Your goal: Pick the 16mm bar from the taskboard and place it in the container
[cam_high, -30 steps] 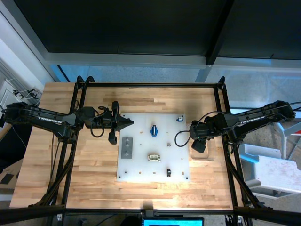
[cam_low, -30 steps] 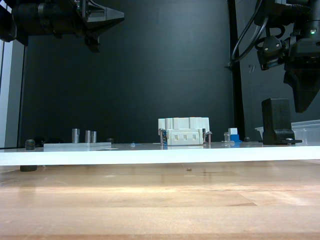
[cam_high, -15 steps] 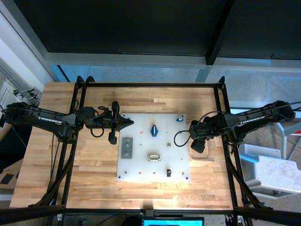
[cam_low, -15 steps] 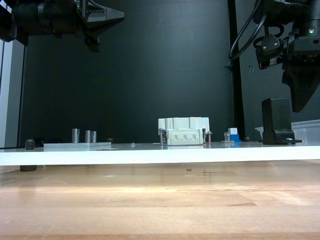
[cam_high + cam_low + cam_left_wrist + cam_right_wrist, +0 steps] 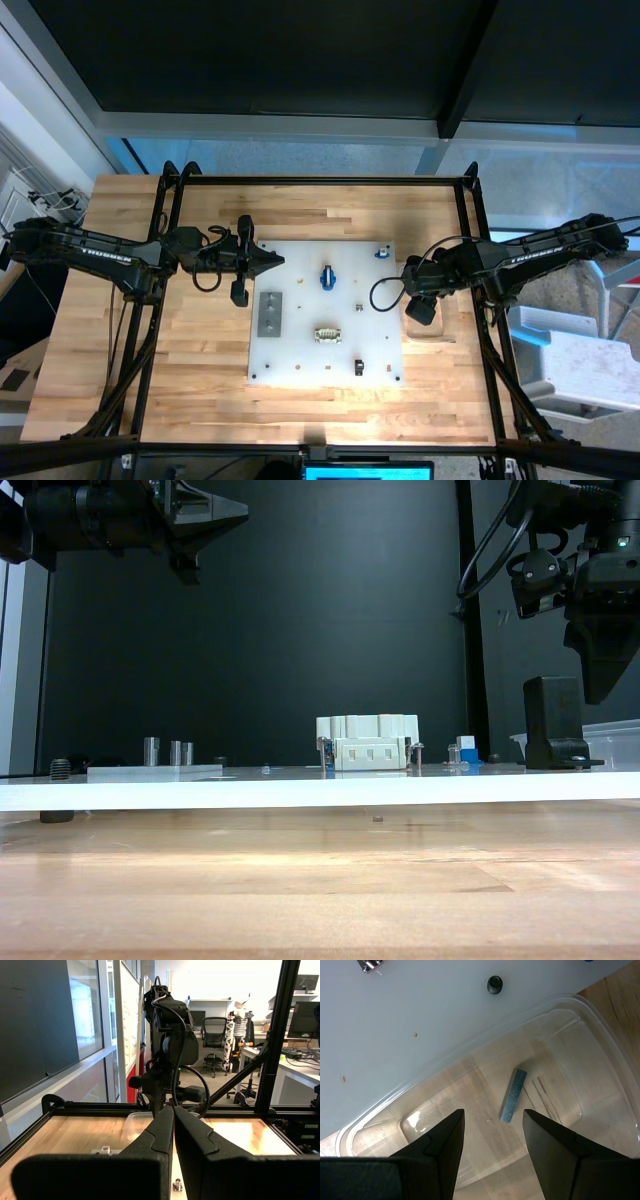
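Observation:
The 16mm bar (image 5: 513, 1095), a short silvery-grey piece, lies flat on the floor of the clear container (image 5: 581, 1009), apart from any gripper. My right gripper (image 5: 491, 1112) hovers open just above it, with nothing between its fingers. From above, this right gripper (image 5: 422, 310) hangs over the container (image 5: 436, 328) beside the right edge of the white taskboard (image 5: 300, 345). My left gripper (image 5: 272, 260) is shut and empty, held high over the board's far left corner, and its closed fingers (image 5: 165, 1125) point toward the right arm.
The board carries a grey holed block (image 5: 270, 312), a blue knob (image 5: 327, 277), a beige connector (image 5: 327, 335) and a small black part (image 5: 359, 367). A black screw head (image 5: 494, 983) sits on the board near the container's rim. Black frame rails border the table.
The right gripper has edged slightly left and up over the container. The left arm has not moved.

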